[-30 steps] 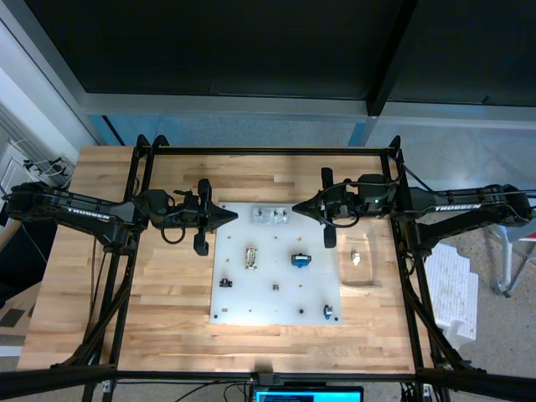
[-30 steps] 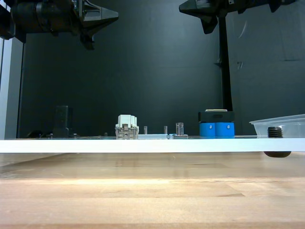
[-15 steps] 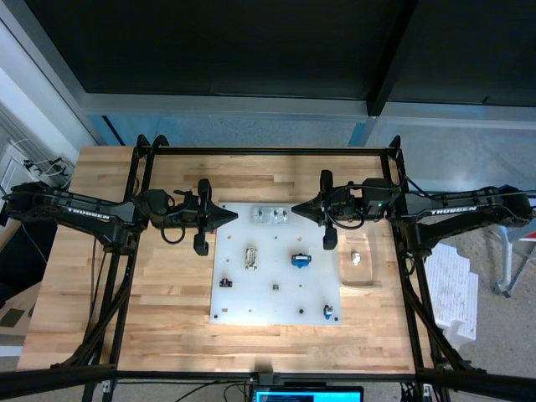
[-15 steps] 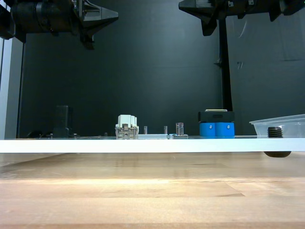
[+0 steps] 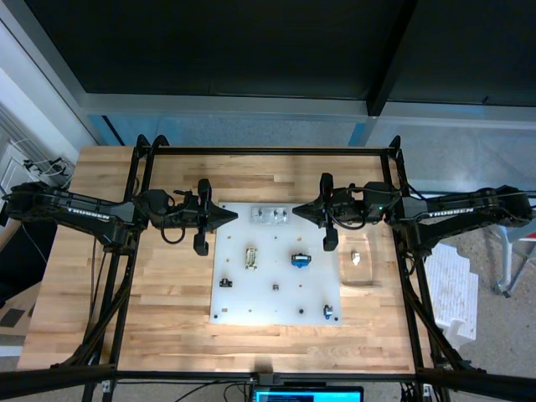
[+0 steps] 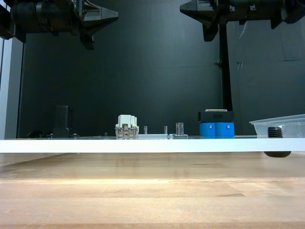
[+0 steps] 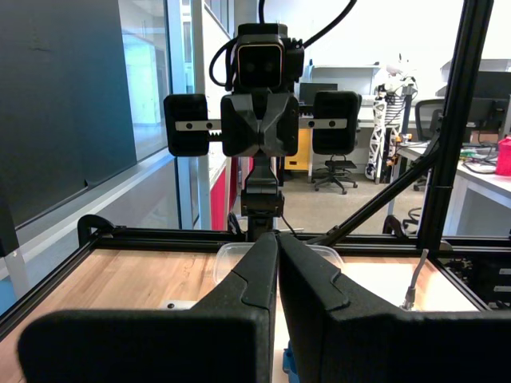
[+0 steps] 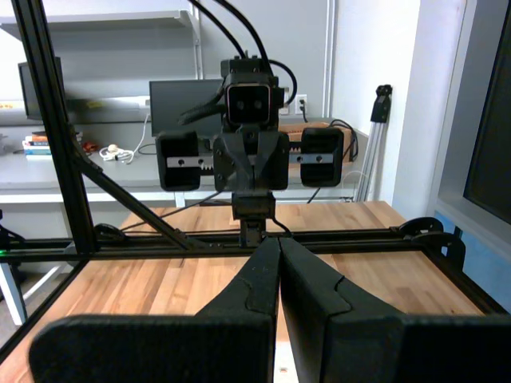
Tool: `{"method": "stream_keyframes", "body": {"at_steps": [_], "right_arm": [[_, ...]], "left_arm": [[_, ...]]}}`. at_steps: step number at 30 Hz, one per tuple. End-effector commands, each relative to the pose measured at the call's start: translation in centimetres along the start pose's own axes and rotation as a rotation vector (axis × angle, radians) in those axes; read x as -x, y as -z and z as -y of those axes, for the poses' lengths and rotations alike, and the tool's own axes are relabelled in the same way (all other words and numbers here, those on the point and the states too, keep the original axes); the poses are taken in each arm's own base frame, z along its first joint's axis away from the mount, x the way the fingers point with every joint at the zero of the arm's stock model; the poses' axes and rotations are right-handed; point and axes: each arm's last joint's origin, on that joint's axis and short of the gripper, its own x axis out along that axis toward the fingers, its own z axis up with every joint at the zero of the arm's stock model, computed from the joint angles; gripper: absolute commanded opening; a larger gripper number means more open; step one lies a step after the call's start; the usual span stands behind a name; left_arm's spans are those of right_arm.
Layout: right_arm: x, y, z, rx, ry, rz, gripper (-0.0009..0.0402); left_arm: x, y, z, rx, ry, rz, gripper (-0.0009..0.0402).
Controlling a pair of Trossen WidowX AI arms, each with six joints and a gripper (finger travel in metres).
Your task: Pick the RJ45 connector and install on taskboard
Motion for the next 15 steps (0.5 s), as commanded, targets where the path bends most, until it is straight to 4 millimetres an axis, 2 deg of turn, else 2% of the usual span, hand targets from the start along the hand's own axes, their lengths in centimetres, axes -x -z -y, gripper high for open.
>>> {"method": "stream_keyframes", "body": {"at_steps": [1,15], "right_arm": [[0.05,0.21,0.01,0.001,0.001,-0.006,0.0000],[0.28,1.15,0.07,-0.010,0.009,-0.004,0.0000]], "left_arm": [[0.00,-0.02,0.00,0.000,0.000,0.001,0.0000],[0.00,-0.02,-0.01,0.000,0.000,0.001,0.0000]]}}
